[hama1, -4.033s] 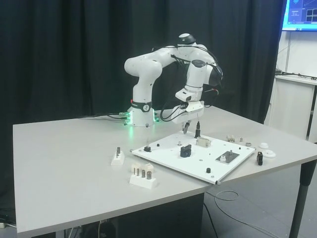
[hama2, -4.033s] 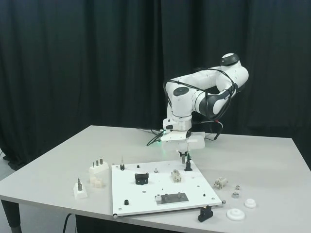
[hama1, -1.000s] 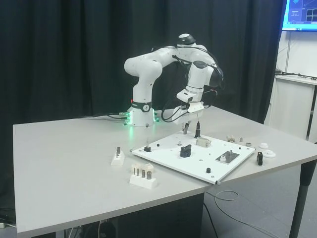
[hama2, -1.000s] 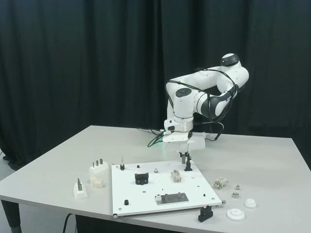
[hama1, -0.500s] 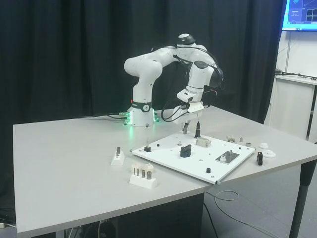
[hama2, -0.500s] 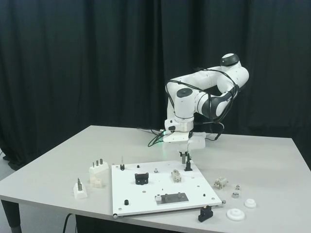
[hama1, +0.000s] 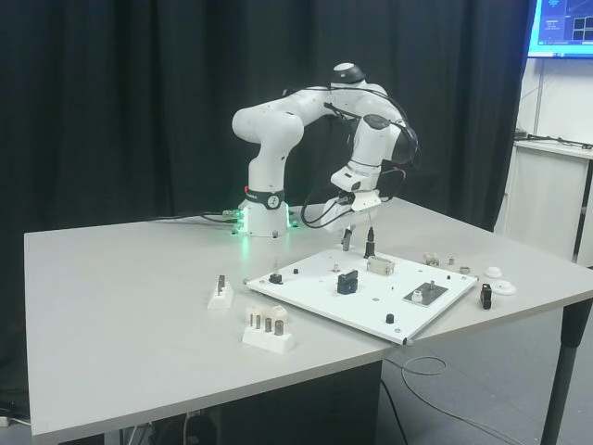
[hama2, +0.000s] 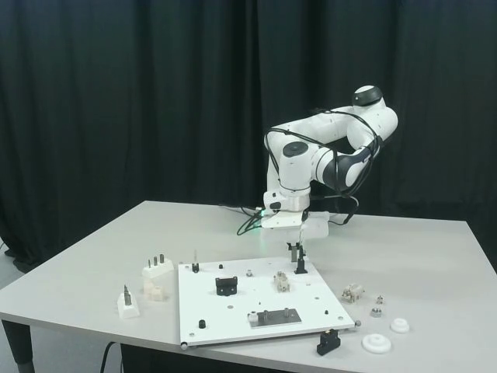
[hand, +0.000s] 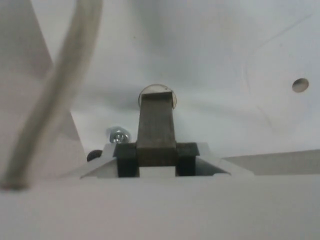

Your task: Insert square peg 4.

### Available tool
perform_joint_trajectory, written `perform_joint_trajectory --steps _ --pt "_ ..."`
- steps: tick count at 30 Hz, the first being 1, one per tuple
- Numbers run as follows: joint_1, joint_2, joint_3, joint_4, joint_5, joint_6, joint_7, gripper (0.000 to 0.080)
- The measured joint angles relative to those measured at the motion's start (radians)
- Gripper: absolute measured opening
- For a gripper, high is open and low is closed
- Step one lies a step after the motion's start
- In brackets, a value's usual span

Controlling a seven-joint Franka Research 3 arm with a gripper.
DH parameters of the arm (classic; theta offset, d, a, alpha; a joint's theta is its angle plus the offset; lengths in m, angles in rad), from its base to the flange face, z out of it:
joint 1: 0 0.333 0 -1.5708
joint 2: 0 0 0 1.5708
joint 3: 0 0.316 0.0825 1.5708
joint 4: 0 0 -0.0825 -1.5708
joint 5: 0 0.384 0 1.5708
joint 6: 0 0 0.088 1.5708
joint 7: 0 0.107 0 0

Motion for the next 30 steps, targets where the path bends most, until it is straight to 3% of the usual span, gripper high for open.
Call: perform_joint_trajectory --steps 14,30 --pt "0.000 0.000 0.000 0.000 0.000 0.004 -0.084 0.0152" --pt "0.000 0.000 0.001 -0.001 -0.005 0.004 -0.092 0.0152"
